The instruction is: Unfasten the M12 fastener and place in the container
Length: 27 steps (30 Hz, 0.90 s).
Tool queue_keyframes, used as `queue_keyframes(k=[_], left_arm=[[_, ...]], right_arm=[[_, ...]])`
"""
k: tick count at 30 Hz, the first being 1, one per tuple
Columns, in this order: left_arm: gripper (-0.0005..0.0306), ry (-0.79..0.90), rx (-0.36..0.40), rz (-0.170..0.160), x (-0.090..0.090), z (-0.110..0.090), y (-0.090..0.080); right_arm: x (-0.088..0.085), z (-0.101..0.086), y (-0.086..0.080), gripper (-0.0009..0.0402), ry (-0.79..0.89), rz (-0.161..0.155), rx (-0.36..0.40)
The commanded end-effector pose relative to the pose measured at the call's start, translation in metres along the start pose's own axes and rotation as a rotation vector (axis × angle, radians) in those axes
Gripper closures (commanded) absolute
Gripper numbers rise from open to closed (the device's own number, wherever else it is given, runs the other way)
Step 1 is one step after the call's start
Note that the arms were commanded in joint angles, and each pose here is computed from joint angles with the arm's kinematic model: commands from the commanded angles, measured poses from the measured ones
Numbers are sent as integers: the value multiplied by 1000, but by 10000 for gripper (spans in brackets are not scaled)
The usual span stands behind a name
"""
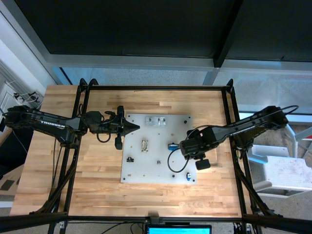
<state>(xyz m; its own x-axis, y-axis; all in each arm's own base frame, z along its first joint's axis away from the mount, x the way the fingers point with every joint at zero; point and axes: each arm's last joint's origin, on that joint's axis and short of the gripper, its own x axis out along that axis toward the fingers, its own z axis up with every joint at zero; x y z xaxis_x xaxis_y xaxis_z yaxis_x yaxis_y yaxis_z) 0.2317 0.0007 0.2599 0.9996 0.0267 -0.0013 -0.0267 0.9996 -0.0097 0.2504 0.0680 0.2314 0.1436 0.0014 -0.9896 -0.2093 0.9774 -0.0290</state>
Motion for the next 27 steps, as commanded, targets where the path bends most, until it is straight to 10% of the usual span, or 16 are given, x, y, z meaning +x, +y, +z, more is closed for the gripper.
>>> queue_keyframes(k=[1,22,27], left_arm=[[300,0,0,0,0,0,0],[300,0,0,0,0,0,0],[300,0,0,0,0,0,0]], right_arm=[[1,-13,-4,393,4,-1,24],[6,-79,-8,393,6,-2,153],[14,-85,-10,393,35,-59,205]])
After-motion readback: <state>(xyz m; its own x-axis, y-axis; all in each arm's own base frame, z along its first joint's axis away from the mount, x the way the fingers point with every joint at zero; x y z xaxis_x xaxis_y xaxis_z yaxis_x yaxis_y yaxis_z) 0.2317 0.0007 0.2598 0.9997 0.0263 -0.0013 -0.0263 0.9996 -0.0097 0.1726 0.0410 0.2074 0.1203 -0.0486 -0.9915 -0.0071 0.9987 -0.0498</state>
